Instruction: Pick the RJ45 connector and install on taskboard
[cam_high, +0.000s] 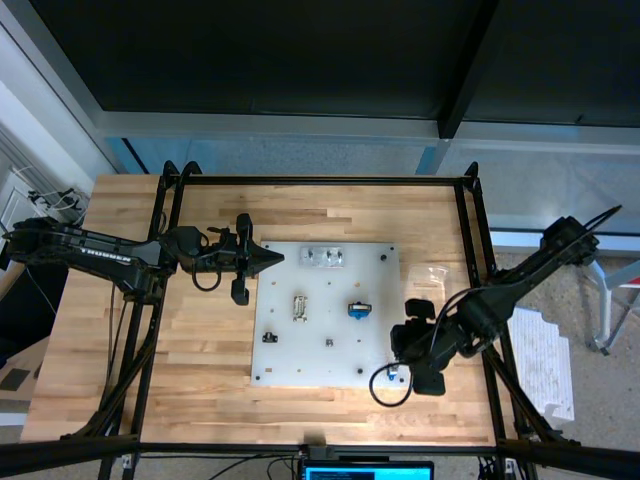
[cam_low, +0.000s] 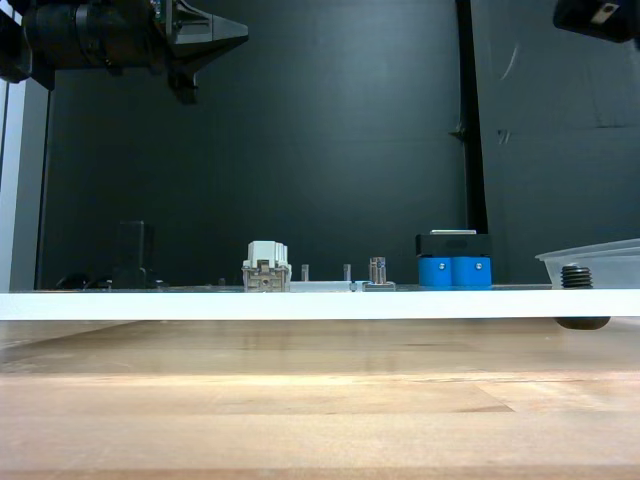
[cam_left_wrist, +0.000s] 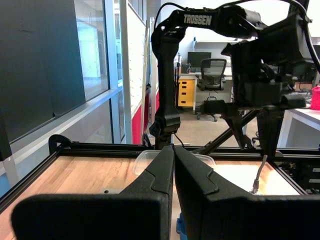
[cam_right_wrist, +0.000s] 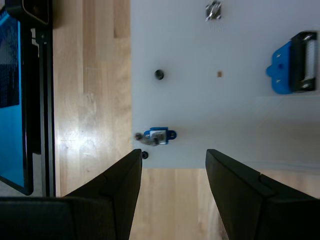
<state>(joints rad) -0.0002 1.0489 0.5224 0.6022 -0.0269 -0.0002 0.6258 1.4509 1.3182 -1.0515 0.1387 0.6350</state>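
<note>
The taskboard (cam_high: 318, 352) lies flat in the middle of the wooden worktop (cam_high: 200, 385). The left gripper (cam_high: 274, 260) hangs high above the board's far left corner and points right, level with the worktop. Its jaws are pressed together with nothing between them.

The right gripper (cam_right_wrist: 173, 153) hovers over the board's near right corner, pointing down. Its jaws are spread wide and hold nothing. Below them, just inside that corner, sits a small blue fitting (cam_right_wrist: 169, 134). A tiny pale grey piece in its middle appears to be the RJ45 connector (cam_right_wrist: 158, 136), though I cannot tell for sure. A larger blue fitting (cam_right_wrist: 283, 65) stands further in on the board. A clear plastic tray (cam_high: 432, 275) rests on the worktop just beside the board's right edge.
</note>
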